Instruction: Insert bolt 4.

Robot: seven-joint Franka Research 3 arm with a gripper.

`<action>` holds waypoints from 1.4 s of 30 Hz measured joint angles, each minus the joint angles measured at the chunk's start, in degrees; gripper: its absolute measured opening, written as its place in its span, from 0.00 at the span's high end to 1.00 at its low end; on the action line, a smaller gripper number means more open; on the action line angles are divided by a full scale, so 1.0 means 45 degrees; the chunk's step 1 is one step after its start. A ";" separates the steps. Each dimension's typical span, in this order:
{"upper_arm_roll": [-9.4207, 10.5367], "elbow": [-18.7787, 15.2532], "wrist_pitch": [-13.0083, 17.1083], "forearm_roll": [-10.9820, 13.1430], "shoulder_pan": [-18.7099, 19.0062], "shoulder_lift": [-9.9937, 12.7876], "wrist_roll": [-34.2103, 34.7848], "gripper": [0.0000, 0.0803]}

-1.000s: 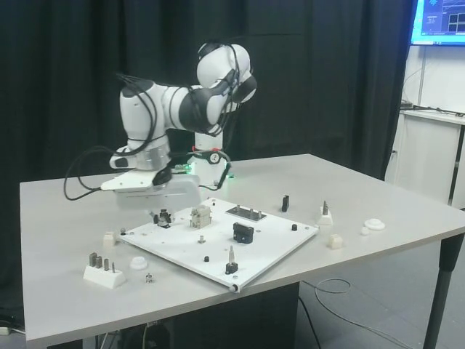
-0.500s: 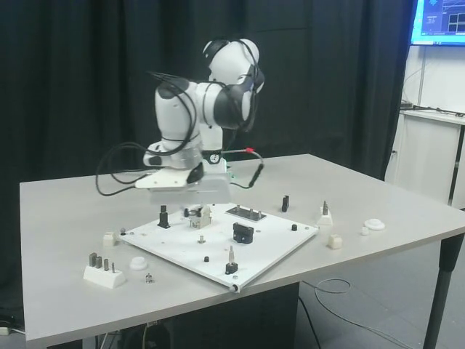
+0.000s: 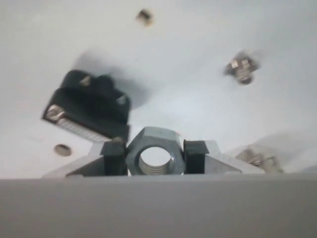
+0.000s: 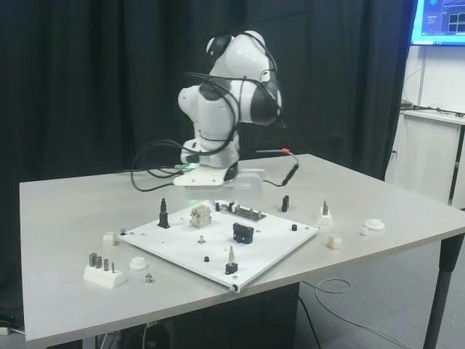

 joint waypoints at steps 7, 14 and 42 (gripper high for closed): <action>0.0666 -0.0572 0.0451 -0.0621 0.0413 -0.0518 0.0546 0.70; 0.1314 -0.1355 0.1093 -0.1107 0.0790 -0.1105 0.0608 0.70; 0.2365 -0.4560 0.4409 -0.1788 0.2921 -0.3034 0.0583 0.70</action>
